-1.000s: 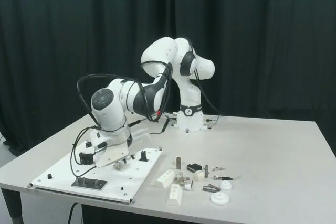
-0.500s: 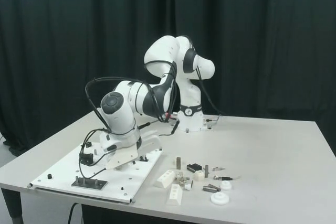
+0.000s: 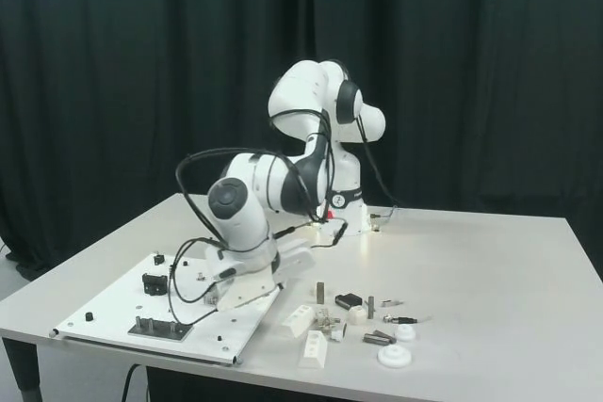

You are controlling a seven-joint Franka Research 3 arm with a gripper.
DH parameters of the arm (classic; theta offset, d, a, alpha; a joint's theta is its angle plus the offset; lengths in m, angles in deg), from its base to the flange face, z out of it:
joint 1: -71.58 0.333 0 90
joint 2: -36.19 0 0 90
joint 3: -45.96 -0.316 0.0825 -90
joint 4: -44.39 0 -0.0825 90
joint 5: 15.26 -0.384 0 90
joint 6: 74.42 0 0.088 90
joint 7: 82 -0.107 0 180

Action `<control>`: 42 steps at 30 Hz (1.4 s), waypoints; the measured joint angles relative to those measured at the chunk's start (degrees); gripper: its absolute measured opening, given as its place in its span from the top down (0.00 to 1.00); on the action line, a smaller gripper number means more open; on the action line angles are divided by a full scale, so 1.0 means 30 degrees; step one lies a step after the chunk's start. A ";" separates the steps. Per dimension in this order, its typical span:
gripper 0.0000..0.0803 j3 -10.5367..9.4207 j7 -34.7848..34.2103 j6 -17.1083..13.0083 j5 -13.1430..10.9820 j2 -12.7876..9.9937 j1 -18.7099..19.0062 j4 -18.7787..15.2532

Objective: Place bolt 4.

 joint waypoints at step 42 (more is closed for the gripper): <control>0.72 -0.1566 -0.7024 -0.6882 0.0053 0.5728 0.3333 -0.8568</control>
